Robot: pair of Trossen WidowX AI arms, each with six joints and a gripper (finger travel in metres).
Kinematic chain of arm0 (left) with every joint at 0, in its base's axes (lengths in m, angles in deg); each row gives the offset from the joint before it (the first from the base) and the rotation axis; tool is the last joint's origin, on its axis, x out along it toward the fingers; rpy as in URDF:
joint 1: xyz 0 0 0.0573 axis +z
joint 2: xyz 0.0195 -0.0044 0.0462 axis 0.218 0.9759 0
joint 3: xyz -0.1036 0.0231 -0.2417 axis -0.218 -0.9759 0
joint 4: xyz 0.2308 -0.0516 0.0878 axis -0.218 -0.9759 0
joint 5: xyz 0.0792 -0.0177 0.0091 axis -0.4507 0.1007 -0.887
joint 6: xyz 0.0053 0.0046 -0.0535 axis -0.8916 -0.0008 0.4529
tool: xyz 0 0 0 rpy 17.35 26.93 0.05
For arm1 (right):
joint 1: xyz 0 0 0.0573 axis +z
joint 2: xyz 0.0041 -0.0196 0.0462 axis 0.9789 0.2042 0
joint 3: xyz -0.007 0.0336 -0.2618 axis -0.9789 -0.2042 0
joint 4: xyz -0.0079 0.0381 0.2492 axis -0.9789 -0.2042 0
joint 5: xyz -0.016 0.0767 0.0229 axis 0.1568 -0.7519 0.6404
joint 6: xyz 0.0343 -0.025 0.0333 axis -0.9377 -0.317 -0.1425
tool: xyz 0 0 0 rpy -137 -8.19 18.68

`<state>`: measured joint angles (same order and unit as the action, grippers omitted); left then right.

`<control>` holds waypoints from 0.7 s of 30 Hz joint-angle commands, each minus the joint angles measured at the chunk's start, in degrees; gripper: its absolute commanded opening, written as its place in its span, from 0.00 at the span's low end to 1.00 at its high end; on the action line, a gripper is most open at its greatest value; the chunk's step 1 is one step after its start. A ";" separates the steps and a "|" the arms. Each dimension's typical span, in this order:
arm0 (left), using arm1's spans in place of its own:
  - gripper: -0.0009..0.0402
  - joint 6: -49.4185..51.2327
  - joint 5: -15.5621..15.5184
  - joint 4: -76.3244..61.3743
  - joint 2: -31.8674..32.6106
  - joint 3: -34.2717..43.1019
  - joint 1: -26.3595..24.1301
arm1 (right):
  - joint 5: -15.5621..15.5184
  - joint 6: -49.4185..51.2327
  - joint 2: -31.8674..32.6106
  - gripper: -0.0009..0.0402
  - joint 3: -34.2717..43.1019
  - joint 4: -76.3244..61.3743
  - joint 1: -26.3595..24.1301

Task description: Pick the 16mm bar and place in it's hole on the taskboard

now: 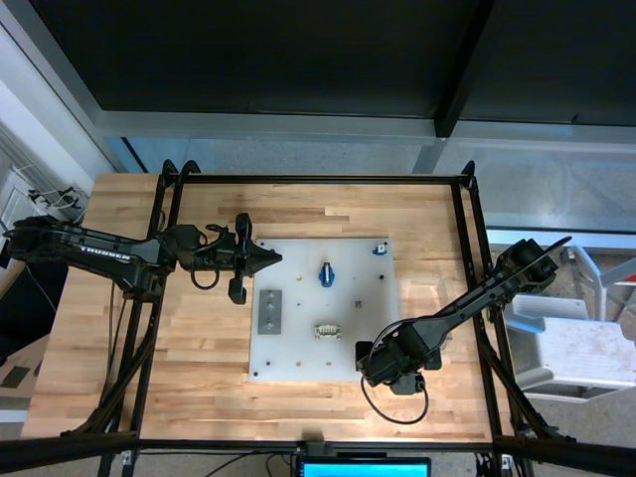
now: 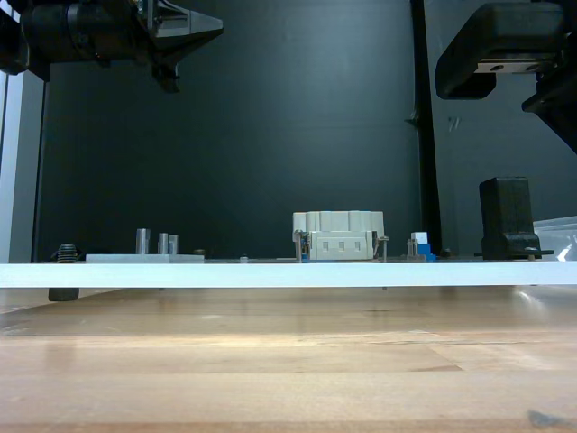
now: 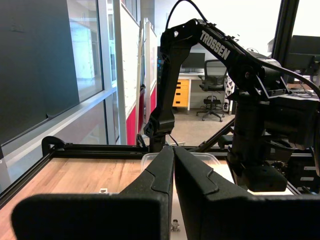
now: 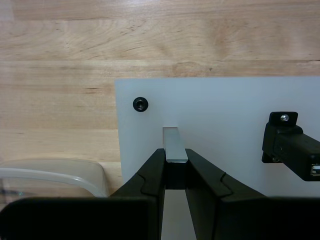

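The 16mm bar (image 4: 175,145) is a short silver piece, held end-down by my right gripper (image 4: 175,156), whose fingers are shut on it. It hangs over the near-right corner of the white taskboard (image 4: 225,110), close to a black screw hole (image 4: 140,104). I cannot tell whether its lower end touches the board. In the high view the right gripper (image 1: 383,366) sits over that same corner. My left gripper (image 1: 266,257) hovers high over the board's far-left edge, its fingers (image 3: 200,180) shut on nothing.
On the board are a grey block with pegs (image 1: 270,310), a cream connector (image 1: 326,330), a blue part (image 1: 327,273) and a black block (image 4: 292,150). A clear plastic tub (image 4: 50,175) lies off the board's edge, beside the right gripper.
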<state>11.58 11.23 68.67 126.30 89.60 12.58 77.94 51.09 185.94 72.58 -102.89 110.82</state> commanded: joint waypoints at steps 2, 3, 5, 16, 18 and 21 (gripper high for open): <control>0.02 0.00 0.02 0.02 -0.02 0.02 0.02 | -0.31 0.37 0.20 0.02 -0.15 -0.31 0.07; 0.02 0.00 0.00 0.02 0.00 0.02 0.02 | -0.26 0.87 0.20 0.02 -0.15 -0.31 0.07; 0.02 0.00 0.02 0.02 -0.02 0.02 0.00 | -0.39 1.25 0.20 0.02 -0.15 -0.42 0.13; 0.02 0.00 0.02 0.00 -0.02 0.02 0.00 | -1.77 1.90 0.17 0.02 0.09 -0.26 0.15; 0.02 0.00 0.02 0.02 0.00 0.02 0.00 | -1.84 2.25 0.17 0.02 0.09 -0.04 0.15; 0.02 0.00 0.02 0.00 -0.02 0.02 0.02 | -3.13 2.32 0.07 0.02 0.09 0.24 0.15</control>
<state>11.58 11.23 68.67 126.28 89.60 12.58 75.97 53.28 186.29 72.53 -102.96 110.95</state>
